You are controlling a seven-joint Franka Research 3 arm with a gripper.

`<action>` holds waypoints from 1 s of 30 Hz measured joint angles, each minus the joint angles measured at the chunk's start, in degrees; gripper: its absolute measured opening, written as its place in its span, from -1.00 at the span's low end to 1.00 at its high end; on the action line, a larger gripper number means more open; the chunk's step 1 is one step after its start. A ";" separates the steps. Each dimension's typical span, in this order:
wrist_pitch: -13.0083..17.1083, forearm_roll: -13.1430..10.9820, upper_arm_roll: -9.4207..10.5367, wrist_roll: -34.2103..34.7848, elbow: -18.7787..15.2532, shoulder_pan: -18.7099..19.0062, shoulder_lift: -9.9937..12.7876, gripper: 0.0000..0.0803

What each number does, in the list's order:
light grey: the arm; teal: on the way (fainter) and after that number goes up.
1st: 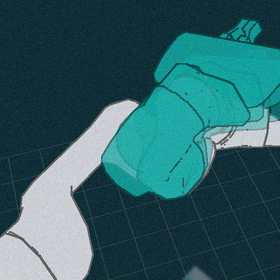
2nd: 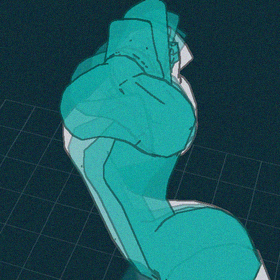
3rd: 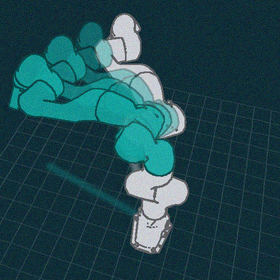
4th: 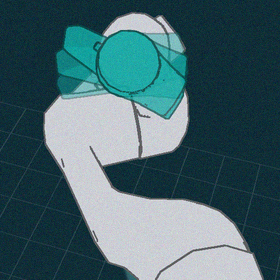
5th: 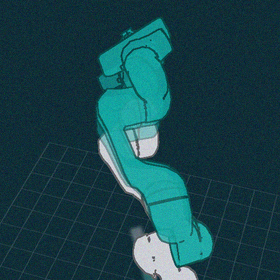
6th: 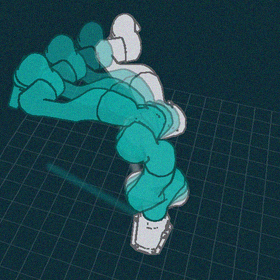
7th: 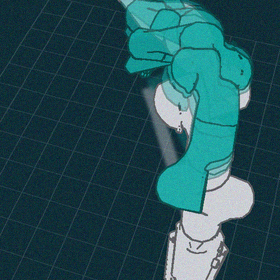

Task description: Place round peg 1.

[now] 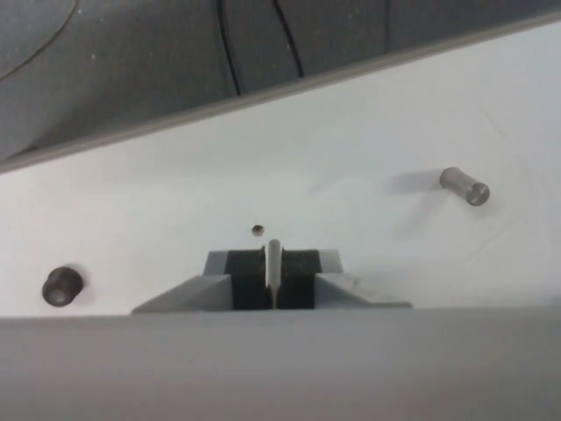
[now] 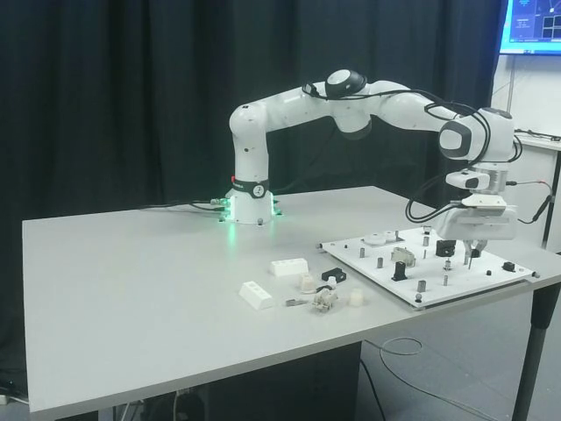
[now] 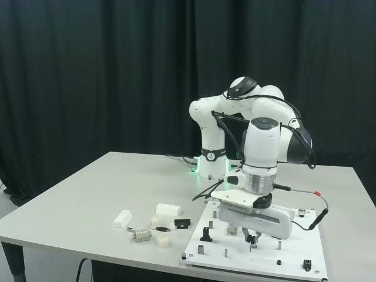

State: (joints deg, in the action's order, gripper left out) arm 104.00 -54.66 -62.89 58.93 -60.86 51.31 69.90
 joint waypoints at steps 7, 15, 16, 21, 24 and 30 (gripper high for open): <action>-0.01 0.03 -0.21 0.00 0.03 0.00 0.00 -0.92; -0.16 0.12 -0.45 0.00 0.09 0.03 0.00 -0.92; -0.20 0.21 -0.49 0.00 0.10 0.04 0.00 -0.92; -1.27 1.95 -0.96 0.00 0.16 0.11 0.00 -0.92; -2.81 3.49 -1.66 0.00 0.19 0.23 -0.01 -0.92; -6.75 5.79 -3.71 -0.29 0.20 0.36 -0.01 -0.92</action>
State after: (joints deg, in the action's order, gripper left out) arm 97.25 -48.87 -66.60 58.65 -60.67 51.67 69.88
